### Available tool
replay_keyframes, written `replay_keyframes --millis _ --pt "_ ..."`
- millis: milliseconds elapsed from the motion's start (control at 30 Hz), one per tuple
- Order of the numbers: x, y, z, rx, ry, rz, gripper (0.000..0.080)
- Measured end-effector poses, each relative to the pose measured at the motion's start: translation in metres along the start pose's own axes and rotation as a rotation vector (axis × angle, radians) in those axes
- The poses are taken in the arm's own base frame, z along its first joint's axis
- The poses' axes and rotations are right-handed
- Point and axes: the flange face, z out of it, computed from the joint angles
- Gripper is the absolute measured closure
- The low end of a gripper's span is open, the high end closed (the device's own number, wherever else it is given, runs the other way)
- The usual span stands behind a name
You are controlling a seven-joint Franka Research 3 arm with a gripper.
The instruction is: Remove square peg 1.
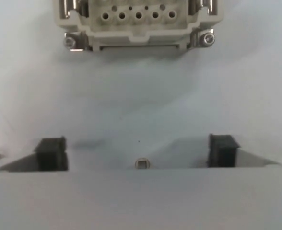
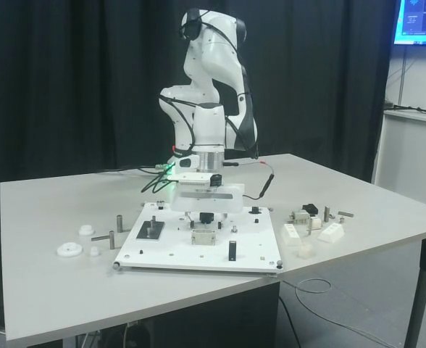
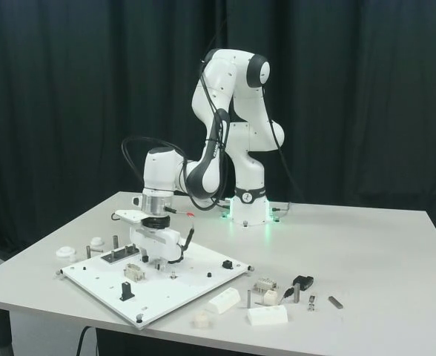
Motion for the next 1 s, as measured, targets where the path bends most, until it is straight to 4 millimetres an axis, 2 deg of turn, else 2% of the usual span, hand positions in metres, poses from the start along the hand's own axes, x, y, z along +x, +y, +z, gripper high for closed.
replay_keyframes --millis 167,200,433,500,667,700,1000 --pt "0.0001 0.0005 0.0007 -0.002 -0.001 -0.012 0.0102" --pt "0.0 0.0006 0.0009 -0.002 -0.001 -0.014 0.029" --pt "0.0 0.0018 0.0019 -0.007 -0.004 -0.021 0.029" --pt "0.0001 0.0024 0.0023 -0.008 -0.005 -0.023 0.0604" --pt "-0.0002 0.0031 0.0035 -0.011 -0.008 -0.027 0.0604" --pt "-0.0004 0.003 0.0035 -0.011 -0.008 -0.027 0.0742" --pt "-0.0006 0.0028 0.0035 -0.011 -0.008 -0.028 0.0765"
